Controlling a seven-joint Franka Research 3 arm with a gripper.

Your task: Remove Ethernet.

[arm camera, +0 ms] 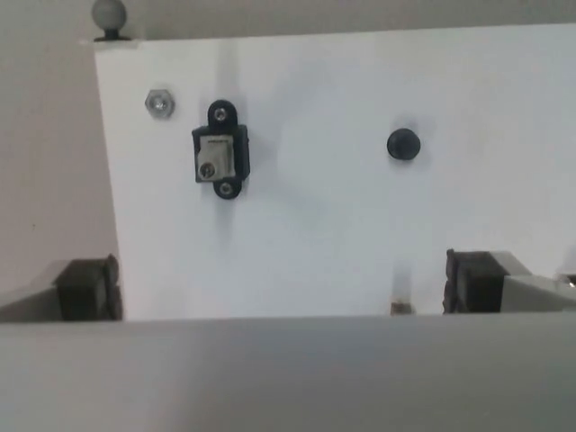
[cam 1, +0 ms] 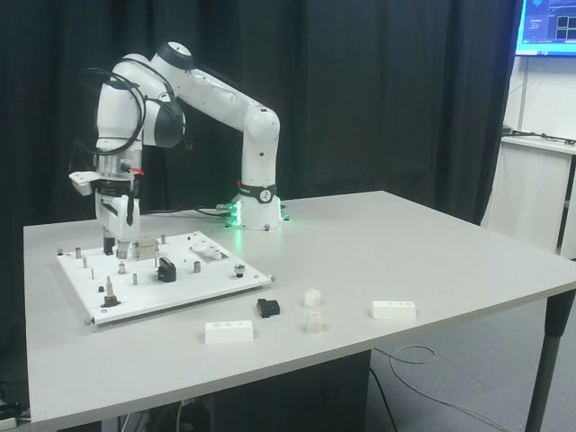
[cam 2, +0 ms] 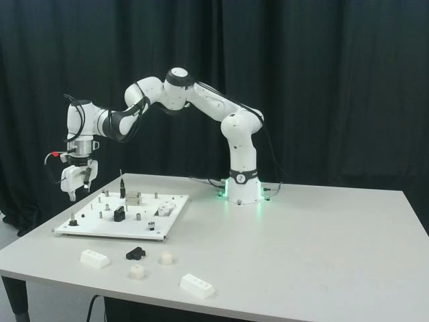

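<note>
Jaws of the white two-fingered gripper (arm camera: pixel 283 286) are standing wide apart and holding nothing, the black pads (arm camera: pixel 87 286) sitting at the two sides of the wrist view with bare board showing between them. In that view the Ethernet piece, a small grey plug seated in a black bracket screwed to the flat white board (arm camera: pixel 360 225), is lying well ahead of the jaws and off toward one finger rather than centred between them. Its long axis is running along the line of the two bracket screws, roughly across the line that joins the fingertips. In the room views the gripper (cam 2: pixel 72 190) is hanging above the far left edge of the board (cam 2: pixel 167 221) on the grey tabletop (cam 2: pixel 322 255), so the coming move is probably calling for a shift forward and sideways before any descent.
</note>
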